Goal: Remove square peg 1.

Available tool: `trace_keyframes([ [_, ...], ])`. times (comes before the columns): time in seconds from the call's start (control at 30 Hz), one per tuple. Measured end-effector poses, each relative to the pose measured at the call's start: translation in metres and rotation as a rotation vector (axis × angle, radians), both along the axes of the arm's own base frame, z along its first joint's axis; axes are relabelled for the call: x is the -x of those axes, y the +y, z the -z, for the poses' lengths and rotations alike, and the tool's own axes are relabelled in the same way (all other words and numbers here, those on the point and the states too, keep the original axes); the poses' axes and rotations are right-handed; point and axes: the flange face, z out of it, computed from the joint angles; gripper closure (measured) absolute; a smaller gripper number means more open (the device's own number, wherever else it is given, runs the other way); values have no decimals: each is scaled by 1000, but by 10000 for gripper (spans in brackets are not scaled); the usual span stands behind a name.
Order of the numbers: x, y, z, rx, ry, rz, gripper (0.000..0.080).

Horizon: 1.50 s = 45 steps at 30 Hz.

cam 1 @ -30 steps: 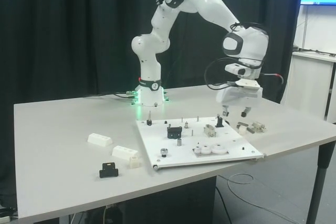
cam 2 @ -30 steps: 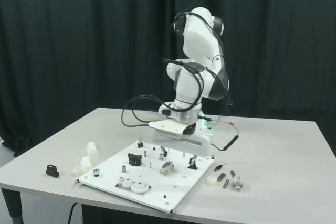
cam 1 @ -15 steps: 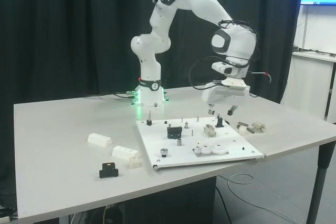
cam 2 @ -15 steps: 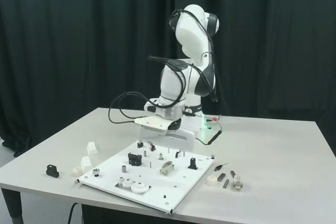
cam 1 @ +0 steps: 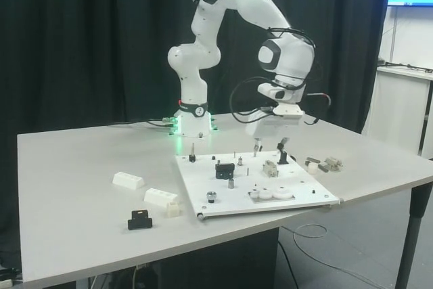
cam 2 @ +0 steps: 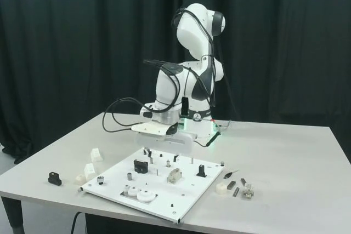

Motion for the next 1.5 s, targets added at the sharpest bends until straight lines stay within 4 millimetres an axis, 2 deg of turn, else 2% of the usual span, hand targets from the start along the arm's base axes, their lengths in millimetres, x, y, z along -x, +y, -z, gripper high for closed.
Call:
trace_keyframes([
  [0.5,28,-25,20,-47,6,-195,3],
  [0.93,53,-45,37,-96,-43,-279,3],
  [1.5,77,-51,66,-127,-103,-299,3],
])
